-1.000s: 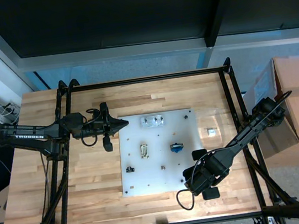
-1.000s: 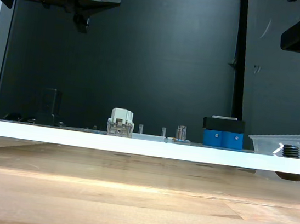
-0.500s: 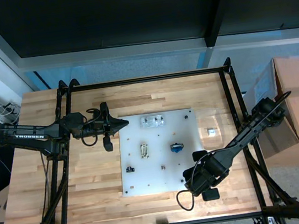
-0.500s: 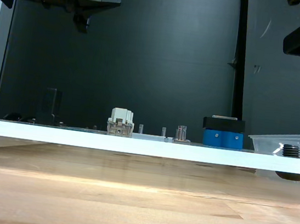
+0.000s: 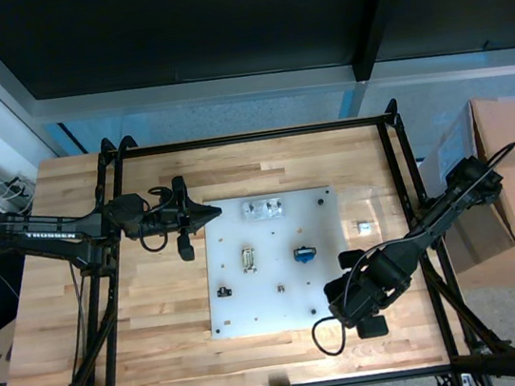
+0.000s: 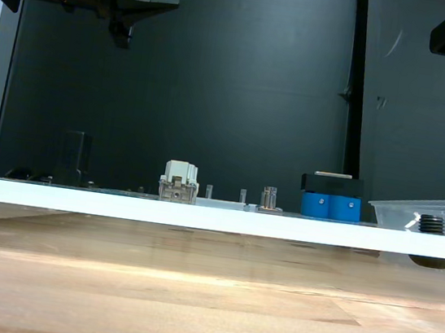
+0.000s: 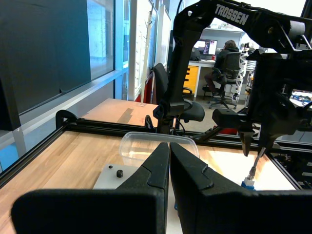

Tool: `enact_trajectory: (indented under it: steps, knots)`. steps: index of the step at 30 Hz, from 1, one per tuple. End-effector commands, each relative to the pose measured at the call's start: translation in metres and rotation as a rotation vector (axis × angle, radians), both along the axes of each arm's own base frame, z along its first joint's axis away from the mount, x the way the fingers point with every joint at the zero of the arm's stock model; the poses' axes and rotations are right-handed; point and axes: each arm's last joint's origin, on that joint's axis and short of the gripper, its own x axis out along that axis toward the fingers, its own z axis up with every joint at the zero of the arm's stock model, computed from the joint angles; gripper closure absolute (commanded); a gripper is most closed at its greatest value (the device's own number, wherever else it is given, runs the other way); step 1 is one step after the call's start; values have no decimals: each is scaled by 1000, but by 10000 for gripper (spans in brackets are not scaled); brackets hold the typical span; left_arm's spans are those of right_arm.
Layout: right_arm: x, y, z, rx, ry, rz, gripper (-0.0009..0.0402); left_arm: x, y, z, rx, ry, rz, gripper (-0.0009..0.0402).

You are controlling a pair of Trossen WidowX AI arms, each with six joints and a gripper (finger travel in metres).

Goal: Pick the RJ45 connector and install on the taskboard

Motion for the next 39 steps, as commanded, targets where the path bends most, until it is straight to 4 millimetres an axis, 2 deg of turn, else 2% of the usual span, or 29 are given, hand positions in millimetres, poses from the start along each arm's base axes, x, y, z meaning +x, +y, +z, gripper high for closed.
enact_trajectory:
  steps: [1, 6, 9, 18, 26, 28, 35, 39]
  knots:
    - [-1, -1, 2, 4, -6, 0, 259, 0, 0, 0, 0, 0, 0, 393]
    - [-3, -2, 4, 6, -14, 1, 261, 0, 0, 0, 0, 1, 0, 393]
    - [-7, -9, 8, 10, -45, -14, 267, 0, 0, 0, 0, 0, 0, 393]
    - [-16, -68, 27, 23, -285, -127, 312, 0, 0, 0, 0, 0, 0, 393]
    - [-27, -130, 40, -2, -639, -161, 397, 0, 0, 0, 0, 0, 0, 393]
    - [-28, -143, 42, -18, -730, -171, 388, 0, 0, 0, 0, 0, 0, 393]
    - [-32, -184, 45, -6, -1043, -171, 394, 0, 0, 0, 0, 0, 0, 393]
    - [-34, -201, 43, 0, -1181, -183, 394, 0, 0, 0, 0, 0, 0, 393]
